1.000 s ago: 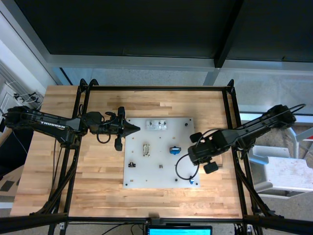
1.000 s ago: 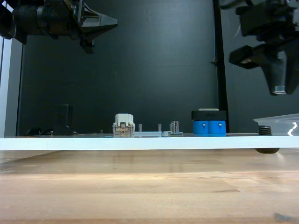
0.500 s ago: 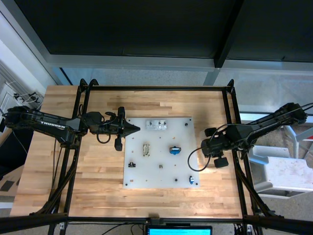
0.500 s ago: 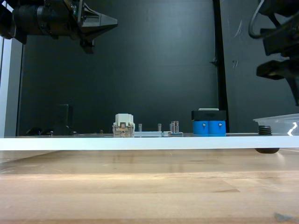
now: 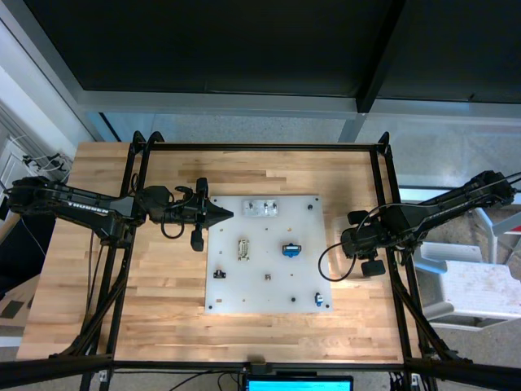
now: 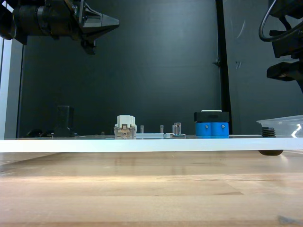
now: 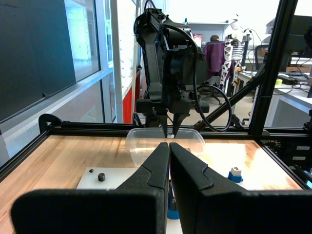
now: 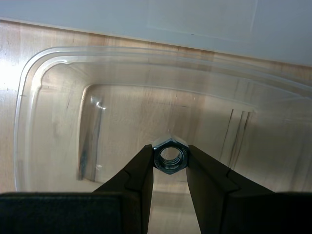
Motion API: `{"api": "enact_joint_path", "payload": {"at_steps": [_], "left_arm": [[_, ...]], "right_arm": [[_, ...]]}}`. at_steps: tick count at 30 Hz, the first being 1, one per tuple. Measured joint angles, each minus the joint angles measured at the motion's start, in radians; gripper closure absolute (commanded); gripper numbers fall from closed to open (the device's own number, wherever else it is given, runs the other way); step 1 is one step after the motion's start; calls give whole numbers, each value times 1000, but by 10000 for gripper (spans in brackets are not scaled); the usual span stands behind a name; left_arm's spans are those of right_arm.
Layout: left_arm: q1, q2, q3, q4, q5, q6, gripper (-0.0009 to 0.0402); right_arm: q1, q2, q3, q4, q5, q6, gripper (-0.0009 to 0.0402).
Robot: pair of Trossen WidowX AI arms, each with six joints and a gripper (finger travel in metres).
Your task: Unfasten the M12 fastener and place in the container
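The silver M12 nut [image 8: 170, 160] is off the board, pinched flat-to-flat between the two fingers [image 8: 140, 171] of the right end effector [image 8: 169, 152], threaded hole facing the right wrist camera. Directly beneath it is the clear container [image 8: 29, 102], wood grain showing through its floor. The nut hangs above that floor, not resting in it. The left wrist view agrees: the right arm points straight down over the container's open rim.

Out on the low view, the black ribbed stud [image 6: 268, 132] stands bare, ribs showing and nothing on top, in front of the container's wall. The right arm is high above it at the frame edge.

Moving along the white board [image 5: 244, 285], there's the blue-and-black connector [image 6: 211, 124], then a pale connector block [image 6: 125, 127] mid-board.

Over on the other side, the left end effector [image 5: 226, 214] hovers at the board's left edge, well above the surface, pointing inward. Its fingers [image 7: 192, 168] are pressed together with only a thin seam between them and nothing held. The wooden bench [image 5: 163, 326] carries it all.
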Motion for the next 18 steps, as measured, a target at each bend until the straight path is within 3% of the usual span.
{"api": "enact_joint_path", "payload": {"at_steps": [10,18], "left_arm": [[0,0,0,0,0,0,393],[0,0,0,0,0,0,393]], "right_arm": [[0,0,4,-8,3,43,194],[0,0,4,-8,9,60,150]]}}
